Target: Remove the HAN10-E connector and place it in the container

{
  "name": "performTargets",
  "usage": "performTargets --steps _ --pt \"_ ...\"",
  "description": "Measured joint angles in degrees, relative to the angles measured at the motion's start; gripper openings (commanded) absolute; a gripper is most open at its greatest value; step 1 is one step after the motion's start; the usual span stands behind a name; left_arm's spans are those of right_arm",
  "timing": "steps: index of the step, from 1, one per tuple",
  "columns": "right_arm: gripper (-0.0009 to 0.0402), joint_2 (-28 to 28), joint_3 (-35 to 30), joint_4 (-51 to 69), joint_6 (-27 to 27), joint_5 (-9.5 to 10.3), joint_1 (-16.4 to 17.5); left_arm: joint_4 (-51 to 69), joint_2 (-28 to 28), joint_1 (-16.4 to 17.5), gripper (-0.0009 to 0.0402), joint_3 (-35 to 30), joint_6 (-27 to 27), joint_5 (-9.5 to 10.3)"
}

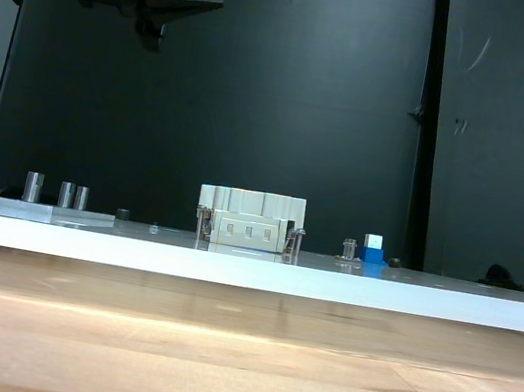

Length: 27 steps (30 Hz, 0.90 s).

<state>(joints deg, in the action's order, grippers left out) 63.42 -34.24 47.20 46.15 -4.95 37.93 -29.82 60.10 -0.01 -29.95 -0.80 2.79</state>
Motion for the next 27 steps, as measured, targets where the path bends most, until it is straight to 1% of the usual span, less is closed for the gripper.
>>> performTargets --steps 7,20,27 --pt "0.0254 0.00 -2.10 2.32 -0.13 0.02 0.00 -0.02 0.00 0.00 0.0000 0.02 0.00 0.00" --pt "0.0254 -0.50 -10.43 13.25 -0.39 0.02 0.00 0.00 0.00 0.00 0.0000 0.00 0.00 0.00" --pt "0.0254 -1.18 -12.72 14.47 -0.39 0.04 0.09 -0.02 0.00 0.00 0.0000 0.00 0.00 0.00"
